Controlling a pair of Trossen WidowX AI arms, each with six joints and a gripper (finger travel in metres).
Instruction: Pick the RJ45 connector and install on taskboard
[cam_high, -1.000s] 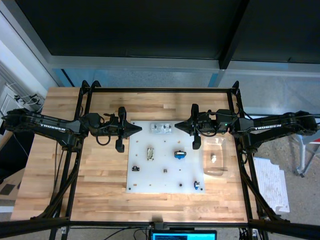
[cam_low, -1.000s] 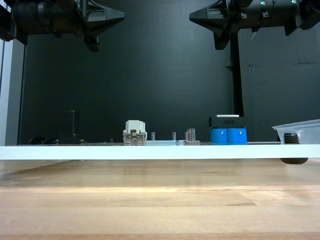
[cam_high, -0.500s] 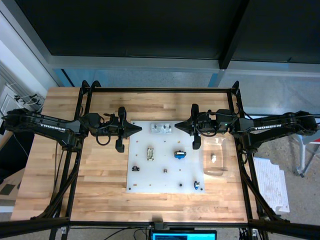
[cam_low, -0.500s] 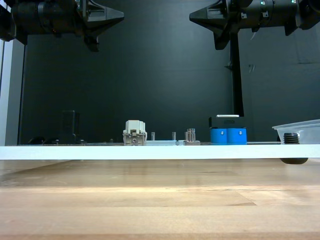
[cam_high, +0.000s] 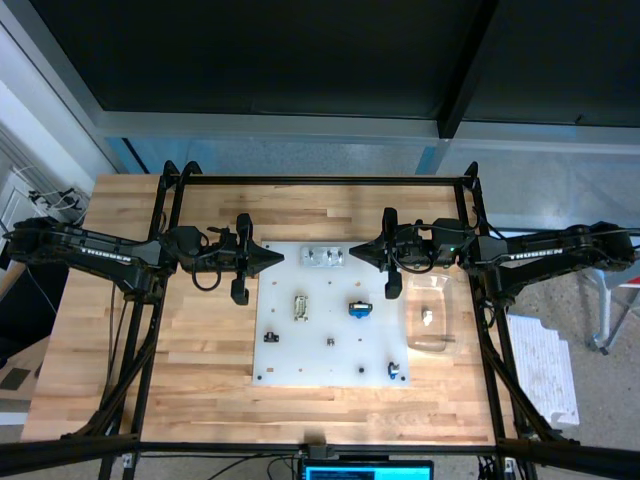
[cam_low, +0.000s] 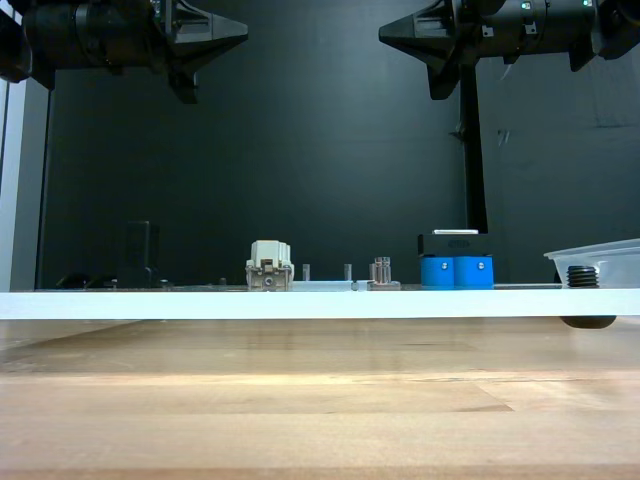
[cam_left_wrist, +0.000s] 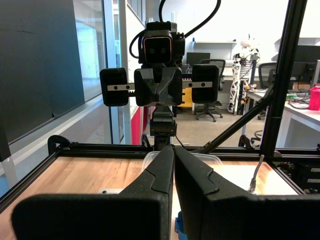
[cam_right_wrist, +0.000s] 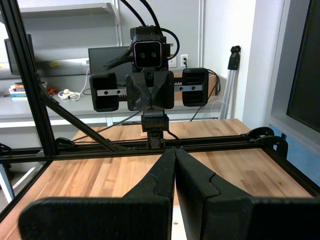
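The white board (cam_high: 300, 355) lies mid-table, with the small blue jack (cam_high: 395, 372) at its near right corner. A grey patch covers the jack's top. A grey cable (cam_left_wrist: 255, 172) stands up from that part of the board, so the connector looks seated in the jack. The clear tray (cam_high: 443, 345) holds only the white block (cam_high: 427, 317), with nothing dark on it. My left gripper (cam_high: 280, 259) hangs shut and empty above the board's far left edge. My right gripper (cam_high: 352, 250) hangs shut and empty over the far edge. Their tips face each other.
Other fittings stand on the board: a beige connector block (cam_low: 269, 268), a blue part (cam_high: 358, 308) and small metal posts (cam_low: 380, 270). The black frame (cam_high: 320, 181) borders the wooden table (cam_high: 180, 370). A screen (cam_high: 366, 468) sits at the near edge.
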